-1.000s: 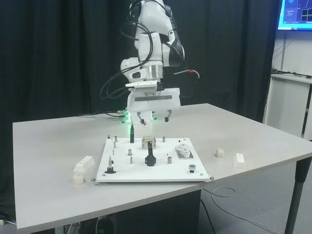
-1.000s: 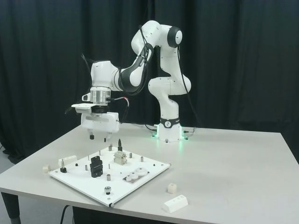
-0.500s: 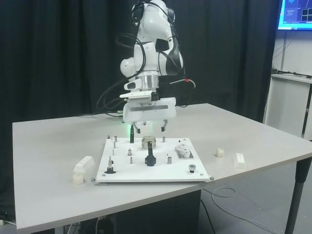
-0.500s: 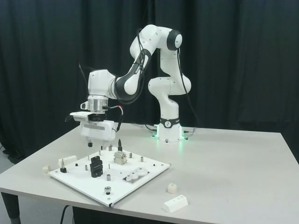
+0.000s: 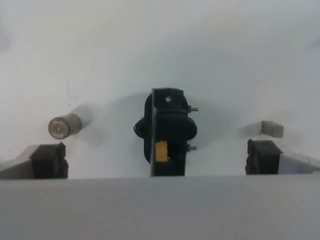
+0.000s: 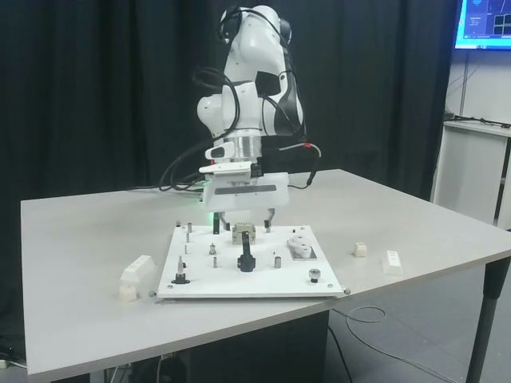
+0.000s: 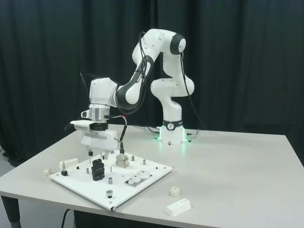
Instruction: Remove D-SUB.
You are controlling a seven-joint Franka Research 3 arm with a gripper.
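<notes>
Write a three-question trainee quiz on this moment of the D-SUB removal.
1. True or false: the tool is clamped on the black D-SUB.
2. The D-SUB stands on: A) the white board; B) the bare table; C) a shelf.
3. Fill in: in the wrist view, a short grey ____ stands upright near the D-SUB, apart from it.

Key: 1 false, the fingers are open on either side of it, not touching; 2 A; 3 peg.
</notes>
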